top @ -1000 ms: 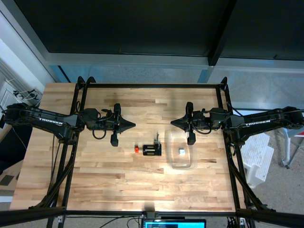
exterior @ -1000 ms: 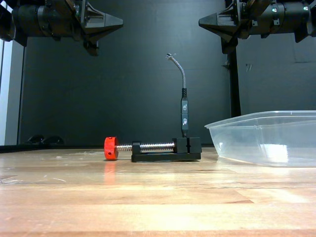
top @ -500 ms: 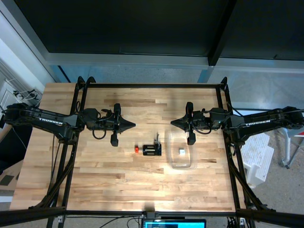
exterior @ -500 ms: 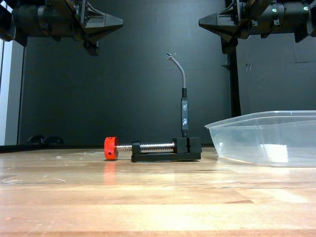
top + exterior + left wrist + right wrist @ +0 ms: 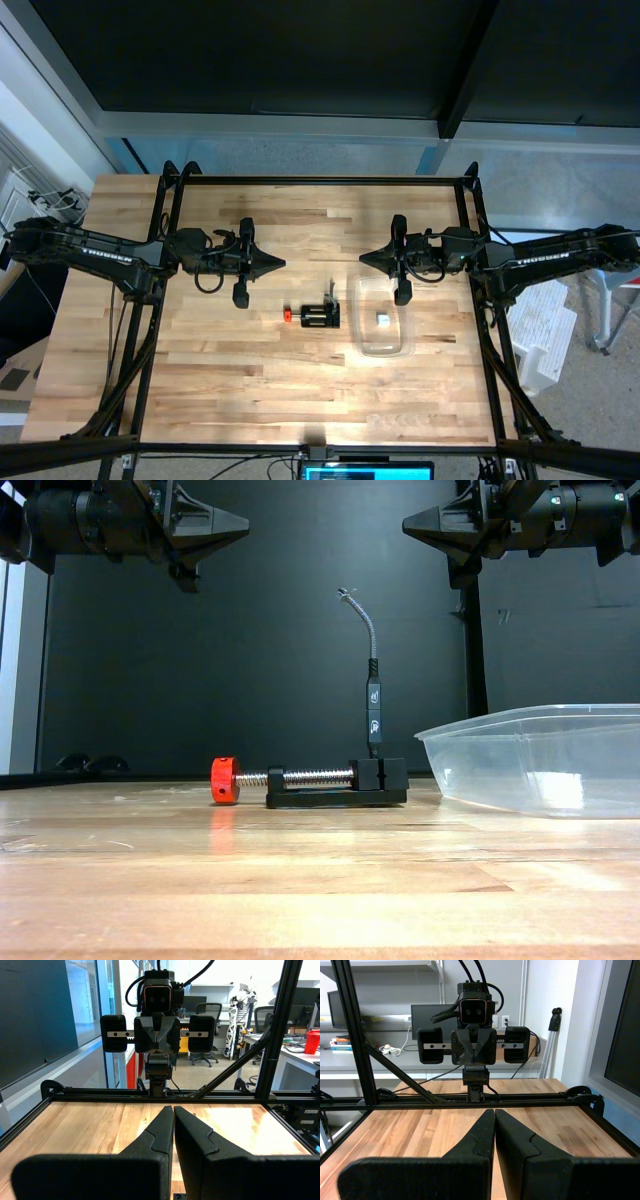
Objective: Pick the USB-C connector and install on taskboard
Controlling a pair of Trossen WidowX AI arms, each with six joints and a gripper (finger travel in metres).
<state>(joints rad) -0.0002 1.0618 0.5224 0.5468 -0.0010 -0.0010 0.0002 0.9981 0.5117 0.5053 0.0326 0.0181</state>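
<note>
Open gap between left gripper (image 5: 281, 264) and right gripper (image 5: 363, 258), taskboard (image 5: 320, 317), tray (image 5: 360, 322) beneath

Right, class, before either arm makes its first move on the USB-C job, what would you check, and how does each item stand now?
1. Left gripper is raised above the table, left of the taskboard, fingers together: ok.
2. Right gripper is raised beyond the clear tray, fingers together: ok.
3. Taskboard lies flat on the table, touched by neither gripper: ok.
4. USB-C connector located: cannot tell, no view shows it plainly.
5. Tray contents known: a small white square piece shows; anything else, cannot tell.
6. Space above the taskboard free: not ok, a thin cable stands up from it.
</note>
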